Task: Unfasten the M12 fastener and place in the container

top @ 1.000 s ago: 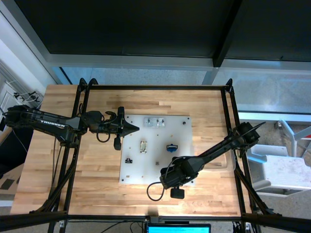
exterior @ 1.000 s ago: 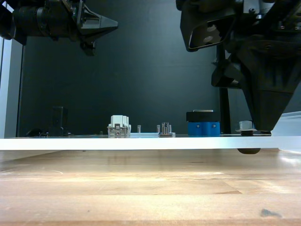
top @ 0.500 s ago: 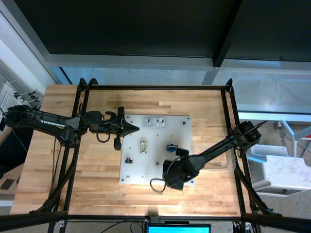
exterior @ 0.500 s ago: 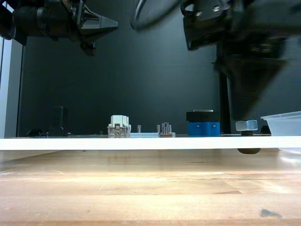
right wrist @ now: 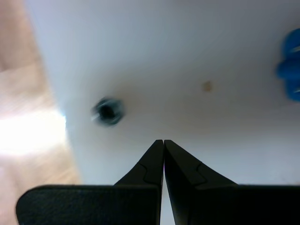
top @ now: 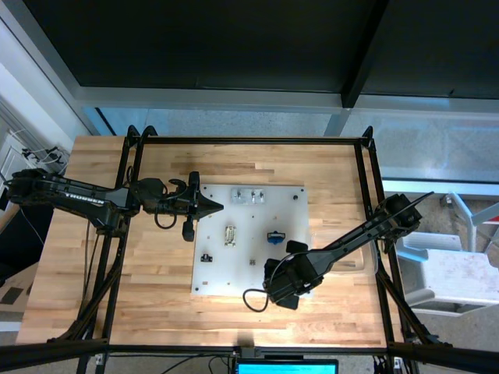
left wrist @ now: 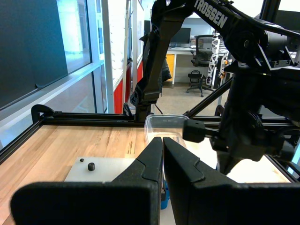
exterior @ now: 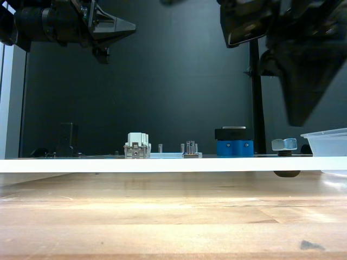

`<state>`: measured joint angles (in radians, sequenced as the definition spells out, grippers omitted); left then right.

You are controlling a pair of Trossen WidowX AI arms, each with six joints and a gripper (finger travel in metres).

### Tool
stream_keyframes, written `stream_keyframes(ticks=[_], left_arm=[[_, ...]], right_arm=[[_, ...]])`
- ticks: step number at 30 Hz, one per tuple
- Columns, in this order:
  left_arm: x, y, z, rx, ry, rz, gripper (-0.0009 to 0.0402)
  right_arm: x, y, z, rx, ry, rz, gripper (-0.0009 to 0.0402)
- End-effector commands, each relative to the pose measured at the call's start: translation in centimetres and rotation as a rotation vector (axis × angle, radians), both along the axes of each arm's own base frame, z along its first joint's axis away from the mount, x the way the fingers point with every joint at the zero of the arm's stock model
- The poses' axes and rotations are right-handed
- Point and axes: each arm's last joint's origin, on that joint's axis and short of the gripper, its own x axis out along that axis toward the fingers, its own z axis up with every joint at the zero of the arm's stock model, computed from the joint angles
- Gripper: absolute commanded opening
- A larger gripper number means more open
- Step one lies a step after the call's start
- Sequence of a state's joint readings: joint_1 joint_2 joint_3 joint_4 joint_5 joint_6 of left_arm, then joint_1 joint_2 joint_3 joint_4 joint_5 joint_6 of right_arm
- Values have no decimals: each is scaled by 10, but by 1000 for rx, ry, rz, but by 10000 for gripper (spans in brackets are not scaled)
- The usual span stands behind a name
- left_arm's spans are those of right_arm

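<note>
Wooden table with a white task board [top: 218, 276]. Right gripper [right wrist: 163, 140], down at the M12 nut [exterior: 284, 144] a second ago, has lifted clear, fingers pressed together on nothing. Nut remains on its stud near the board's right edge, outside the clear container [exterior: 325, 134], so unfastening looks unfinished. Left gripper [left wrist: 162, 139] hangs closed above the board's far left edge.
</note>
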<state>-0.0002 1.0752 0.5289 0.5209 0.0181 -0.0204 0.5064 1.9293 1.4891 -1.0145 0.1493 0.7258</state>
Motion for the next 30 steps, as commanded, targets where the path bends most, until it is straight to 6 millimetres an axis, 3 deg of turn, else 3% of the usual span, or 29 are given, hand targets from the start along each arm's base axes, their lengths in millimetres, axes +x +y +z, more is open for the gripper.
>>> stream_keyframes(ticks=[1, 7, 16, 30], left_arm=[[0, 0, 0, 0, 0, 0, 0], [0, 0, 0, 0, 0, 0, 0], [0, 0, 0, 0, -1, 0, 0], [0, 0, 0, 0, 0, 0, 0]], right_arm=[[2, 5, 0, 97, 5, 20, 0], [10, 13, 2, 244, -35, 67, 0], [15, 15, -14, 209, -32, 98, 0], [15, 9, -21, 150, -50, 92, 0]])
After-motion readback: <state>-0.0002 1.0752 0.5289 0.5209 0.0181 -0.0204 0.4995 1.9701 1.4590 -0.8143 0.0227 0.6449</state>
